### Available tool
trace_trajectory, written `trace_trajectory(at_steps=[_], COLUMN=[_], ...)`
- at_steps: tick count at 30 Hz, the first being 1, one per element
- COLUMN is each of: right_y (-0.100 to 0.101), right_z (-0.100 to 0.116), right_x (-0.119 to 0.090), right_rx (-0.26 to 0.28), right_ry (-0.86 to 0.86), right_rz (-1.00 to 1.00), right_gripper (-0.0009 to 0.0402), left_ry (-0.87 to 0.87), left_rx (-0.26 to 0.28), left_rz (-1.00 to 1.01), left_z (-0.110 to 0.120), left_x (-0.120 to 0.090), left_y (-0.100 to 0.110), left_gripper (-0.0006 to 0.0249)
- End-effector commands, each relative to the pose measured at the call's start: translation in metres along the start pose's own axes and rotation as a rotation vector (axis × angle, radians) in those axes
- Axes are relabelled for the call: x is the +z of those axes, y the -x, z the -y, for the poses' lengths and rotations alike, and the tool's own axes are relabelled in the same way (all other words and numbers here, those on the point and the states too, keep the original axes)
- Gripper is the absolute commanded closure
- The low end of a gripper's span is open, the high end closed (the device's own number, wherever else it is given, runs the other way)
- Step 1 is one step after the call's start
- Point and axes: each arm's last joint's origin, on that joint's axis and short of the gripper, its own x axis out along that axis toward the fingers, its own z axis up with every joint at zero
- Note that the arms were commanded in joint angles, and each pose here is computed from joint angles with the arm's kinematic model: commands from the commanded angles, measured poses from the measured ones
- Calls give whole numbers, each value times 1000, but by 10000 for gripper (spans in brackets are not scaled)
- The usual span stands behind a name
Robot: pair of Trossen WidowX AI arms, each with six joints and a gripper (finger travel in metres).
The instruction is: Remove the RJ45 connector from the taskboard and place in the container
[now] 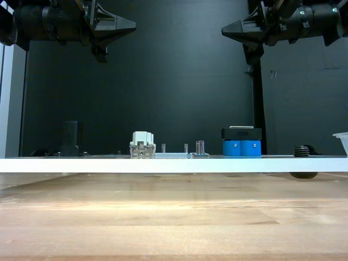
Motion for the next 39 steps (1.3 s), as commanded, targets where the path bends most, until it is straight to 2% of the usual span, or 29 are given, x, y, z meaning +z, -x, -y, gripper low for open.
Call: trace_trajectory(at_steps=[1, 6, 12, 23, 27, 39], right_y=[0, 2, 7, 21, 26, 30], right_z=[-2, -15, -34, -64, -71, -93], right_x=[3, 6, 0, -10, -12, -30], right_rx=[-2, 25, -15, -8, -31, -7], right_ry=[-6, -23, -15, -46, -59, -117], right_rz=[-80, -221, -353, -511, -545, -683], right_gripper=[394, 394, 394, 393, 393, 393], left_ry=[0, 0, 0, 0, 0, 0], left_rx=[0, 0, 0, 0, 0, 0], left_rz=[0, 0, 0, 0, 0, 0], left_z=[0, 0, 0, 0, 0, 0], left_x=[0, 0, 0, 0, 0, 0], left_y=[0, 0, 0, 0, 0, 0], left_gripper=[243, 243, 243, 243, 243, 243])
